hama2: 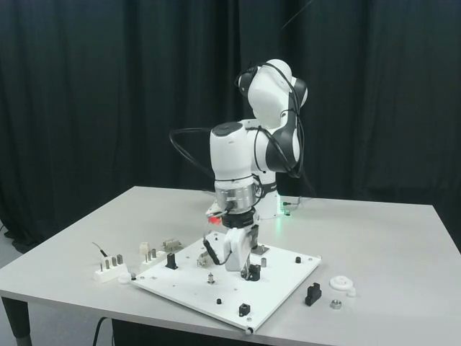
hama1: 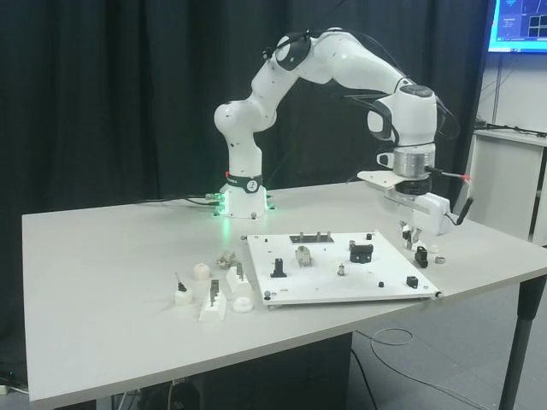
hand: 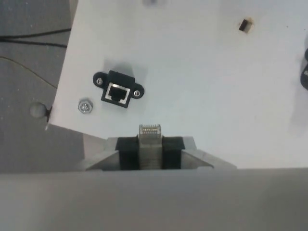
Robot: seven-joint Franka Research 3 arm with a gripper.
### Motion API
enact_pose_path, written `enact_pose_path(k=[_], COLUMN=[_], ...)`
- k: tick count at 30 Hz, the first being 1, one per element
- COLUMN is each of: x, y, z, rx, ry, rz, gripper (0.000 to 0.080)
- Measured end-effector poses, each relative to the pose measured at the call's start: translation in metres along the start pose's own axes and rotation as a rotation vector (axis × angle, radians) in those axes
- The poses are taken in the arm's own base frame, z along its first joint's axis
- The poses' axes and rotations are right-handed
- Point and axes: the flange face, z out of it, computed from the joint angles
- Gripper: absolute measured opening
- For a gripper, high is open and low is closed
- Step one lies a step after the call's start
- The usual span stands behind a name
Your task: Insert Ethernet.
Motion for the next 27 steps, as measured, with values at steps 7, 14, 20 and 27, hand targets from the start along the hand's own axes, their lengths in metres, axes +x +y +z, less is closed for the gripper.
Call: enact_pose_path(k=[7,14,20,27], x=[0.000,0.002,0.004,0.007], y=[-0.004,-0.009,-0.014,-0.021], z=[0.005,0.010,0.015,0.020], rx=[-0.007,-0.016,-0.025,-0.028], ry=[-0.010,-0.025,-0.043,-0.065], rz=[0.044,0.078,0.106,0.136], gripper=[0.0097,0.0097,0.0097,0.0097])
